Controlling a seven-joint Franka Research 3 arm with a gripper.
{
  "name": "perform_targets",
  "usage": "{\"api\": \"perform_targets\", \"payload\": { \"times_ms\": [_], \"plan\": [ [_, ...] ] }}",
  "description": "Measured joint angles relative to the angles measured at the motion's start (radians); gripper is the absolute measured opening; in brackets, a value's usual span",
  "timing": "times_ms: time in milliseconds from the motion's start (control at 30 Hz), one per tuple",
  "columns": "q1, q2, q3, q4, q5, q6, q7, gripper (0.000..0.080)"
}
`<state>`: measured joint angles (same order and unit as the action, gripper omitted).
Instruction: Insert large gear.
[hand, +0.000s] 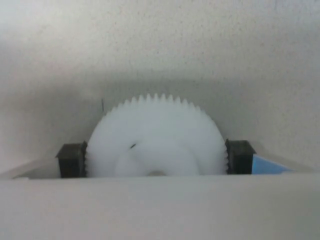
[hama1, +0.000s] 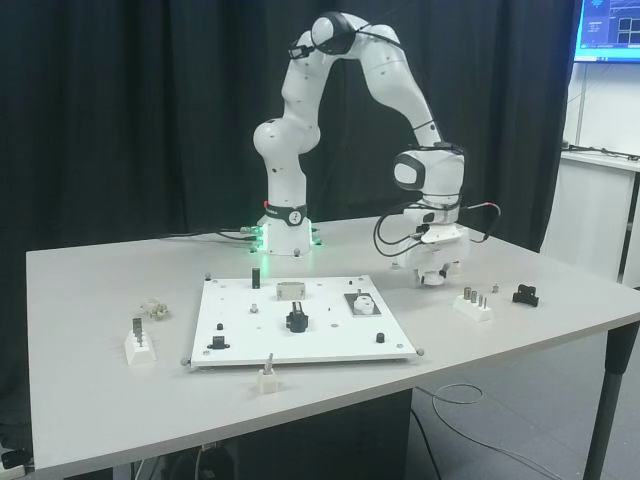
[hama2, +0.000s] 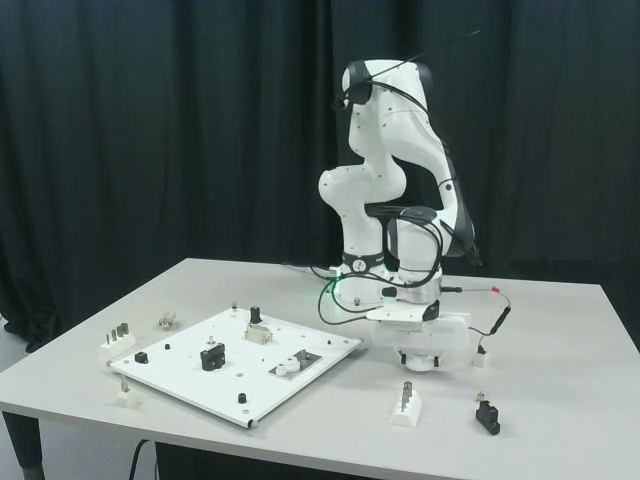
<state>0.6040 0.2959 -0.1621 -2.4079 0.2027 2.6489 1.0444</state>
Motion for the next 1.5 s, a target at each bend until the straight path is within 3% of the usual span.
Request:
{"api": "perform_targets", "payload": {
  "times_ms": [300, 1367, 1500],
  "plan": [
    [-0.007, -0.02, 0.0, 0.0, 0.0, -0.018, 0.0, 0.0593],
    [-0.04, -0.023, -0.006, 0.014, -0.001, -0.011, -0.063, 0.0593],
    [-0.056, -0.03, -0.016, 0.016, -0.015, -0.011, -0.077, 0.0593]
  ]
}}
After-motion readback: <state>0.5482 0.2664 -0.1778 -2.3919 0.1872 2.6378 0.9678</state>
